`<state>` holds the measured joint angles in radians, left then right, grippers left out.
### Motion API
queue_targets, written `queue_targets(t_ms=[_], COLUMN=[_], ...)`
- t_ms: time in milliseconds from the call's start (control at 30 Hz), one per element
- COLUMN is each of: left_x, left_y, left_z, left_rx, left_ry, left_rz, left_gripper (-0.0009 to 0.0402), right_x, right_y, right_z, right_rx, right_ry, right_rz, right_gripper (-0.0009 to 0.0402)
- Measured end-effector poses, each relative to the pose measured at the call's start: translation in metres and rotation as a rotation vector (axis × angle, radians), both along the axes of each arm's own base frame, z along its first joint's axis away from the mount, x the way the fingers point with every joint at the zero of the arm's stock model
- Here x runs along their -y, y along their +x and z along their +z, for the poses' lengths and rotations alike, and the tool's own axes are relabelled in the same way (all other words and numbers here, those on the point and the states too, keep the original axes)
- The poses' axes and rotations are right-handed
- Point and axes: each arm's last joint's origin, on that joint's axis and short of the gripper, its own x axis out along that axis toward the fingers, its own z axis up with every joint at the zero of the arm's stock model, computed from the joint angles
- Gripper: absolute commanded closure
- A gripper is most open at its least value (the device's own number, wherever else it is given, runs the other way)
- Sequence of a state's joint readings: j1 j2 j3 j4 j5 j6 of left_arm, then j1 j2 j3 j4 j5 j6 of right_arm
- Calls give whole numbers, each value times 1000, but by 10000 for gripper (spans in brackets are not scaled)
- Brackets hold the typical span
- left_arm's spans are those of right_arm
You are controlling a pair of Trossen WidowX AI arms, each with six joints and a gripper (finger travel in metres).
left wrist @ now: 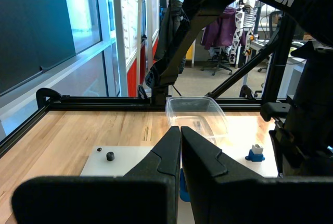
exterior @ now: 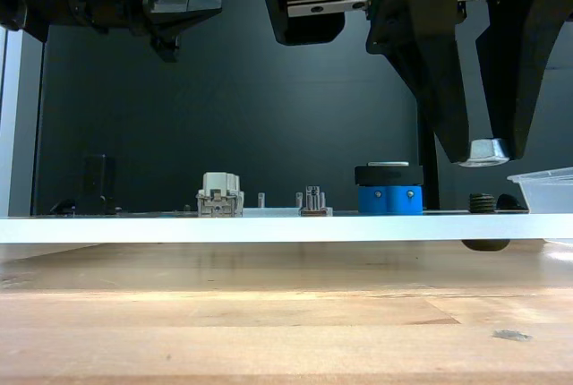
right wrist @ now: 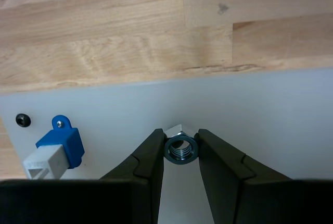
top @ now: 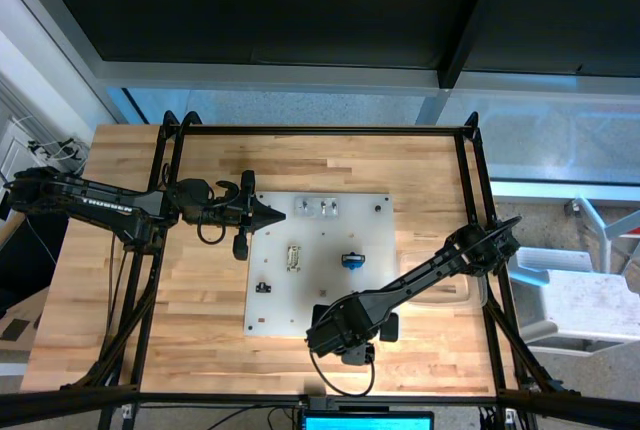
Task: Pick the M12 fastener and fasten on the M12 threads
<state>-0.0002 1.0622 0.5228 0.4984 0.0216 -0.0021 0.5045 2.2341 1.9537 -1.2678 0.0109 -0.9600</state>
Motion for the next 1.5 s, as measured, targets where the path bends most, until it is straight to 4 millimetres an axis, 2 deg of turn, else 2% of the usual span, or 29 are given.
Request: queue_targets(t_ms=[300,700,1500], left_x=[0,0,0], left_y=[0,0,0], left_z=[0,0,0], left_rx=[0,0,0], left_ry=[0,0,0], left_rz=[0,0,0], left_gripper=[393,393,393], right_x=[7,10,5], right_y=[6,0,-4], right_z=[-1,-12,-22], right_rx=[17,3,34], right_ry=[12,7,34], right_rz=[-21,-27,-16], right_gripper=[365,365,365])
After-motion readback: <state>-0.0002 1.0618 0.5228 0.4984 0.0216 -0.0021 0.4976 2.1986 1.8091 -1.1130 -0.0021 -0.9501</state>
